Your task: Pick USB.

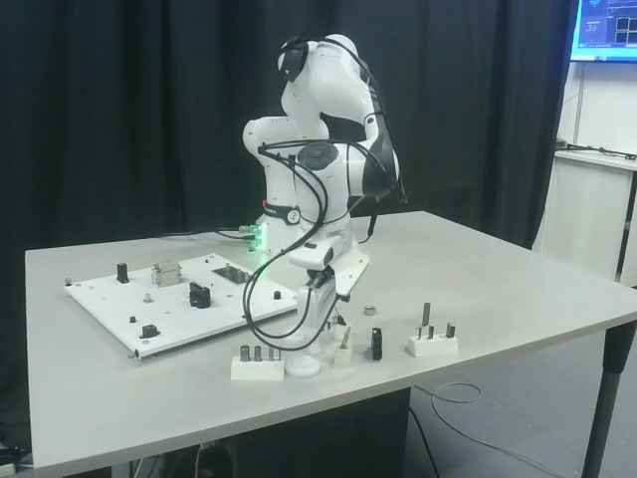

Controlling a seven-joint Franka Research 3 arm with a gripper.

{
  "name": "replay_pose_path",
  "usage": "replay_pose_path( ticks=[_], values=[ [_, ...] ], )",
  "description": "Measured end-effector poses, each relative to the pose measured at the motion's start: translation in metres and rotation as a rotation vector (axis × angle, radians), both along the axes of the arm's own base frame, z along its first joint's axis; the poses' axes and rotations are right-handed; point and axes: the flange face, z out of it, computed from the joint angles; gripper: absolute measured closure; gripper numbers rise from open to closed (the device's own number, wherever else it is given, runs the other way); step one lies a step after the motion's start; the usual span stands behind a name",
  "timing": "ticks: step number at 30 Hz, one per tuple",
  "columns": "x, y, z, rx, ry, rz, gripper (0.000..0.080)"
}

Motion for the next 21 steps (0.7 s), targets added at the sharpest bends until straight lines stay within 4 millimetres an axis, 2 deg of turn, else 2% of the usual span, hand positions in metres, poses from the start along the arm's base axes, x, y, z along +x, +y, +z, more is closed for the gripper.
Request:
replay_pose_path(
  ticks=[8,21],
  values=[
    [-0.0011,0.0004,-0.0077,0.008,0.013,0.01,0.0003],
    [-0.0048,0.0012,-0.0091,0.031,0.031,0.041,0.0003]
  ],
)
